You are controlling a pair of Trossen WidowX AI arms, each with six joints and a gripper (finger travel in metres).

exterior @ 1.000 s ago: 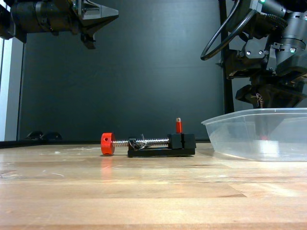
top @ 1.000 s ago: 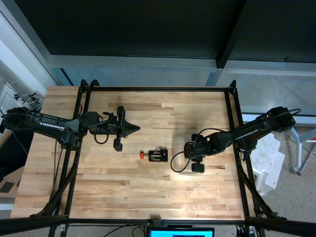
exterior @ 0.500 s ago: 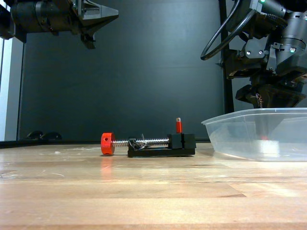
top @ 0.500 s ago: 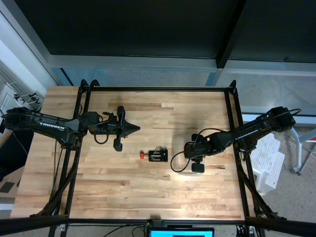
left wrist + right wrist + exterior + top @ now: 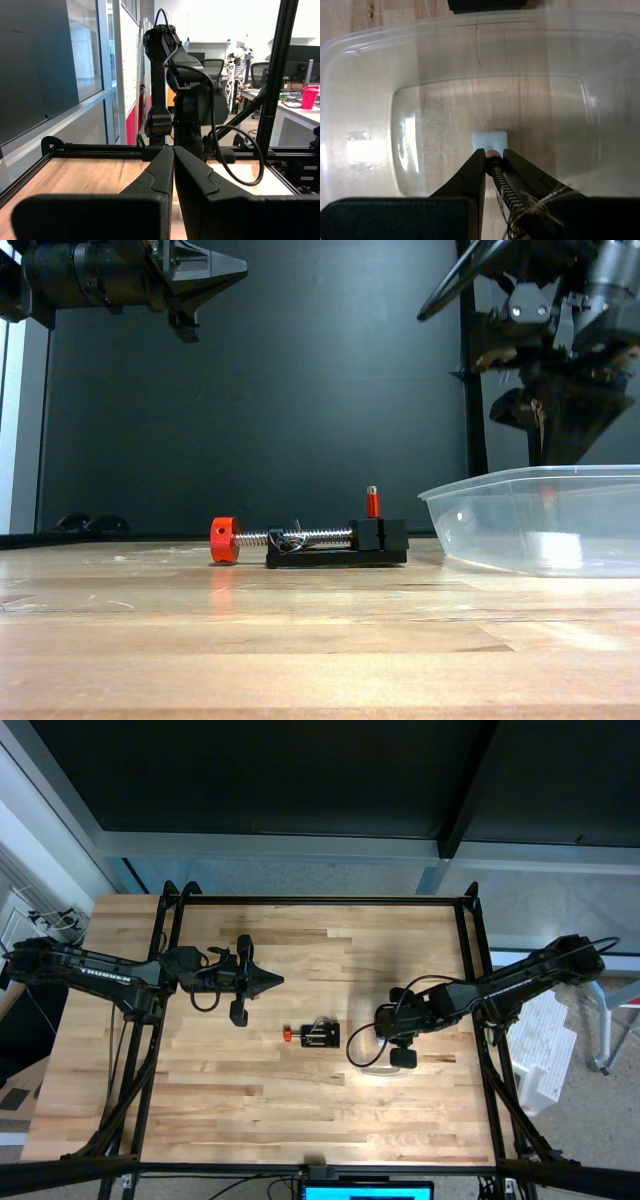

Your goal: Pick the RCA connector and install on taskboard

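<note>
Over tray point(image 5: 370, 100), right gripper point(image 5: 493, 153) pinches coiled wire point(image 5: 501, 186); left gripper point(image 5: 173, 150) aloft.

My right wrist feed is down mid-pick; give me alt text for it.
The right gripper is shut on the red-tipped, spring-wrapped RCA connector, above a white square on the clear tray's floor. The left gripper is outside this view, parked high over the table's left side.
</note>
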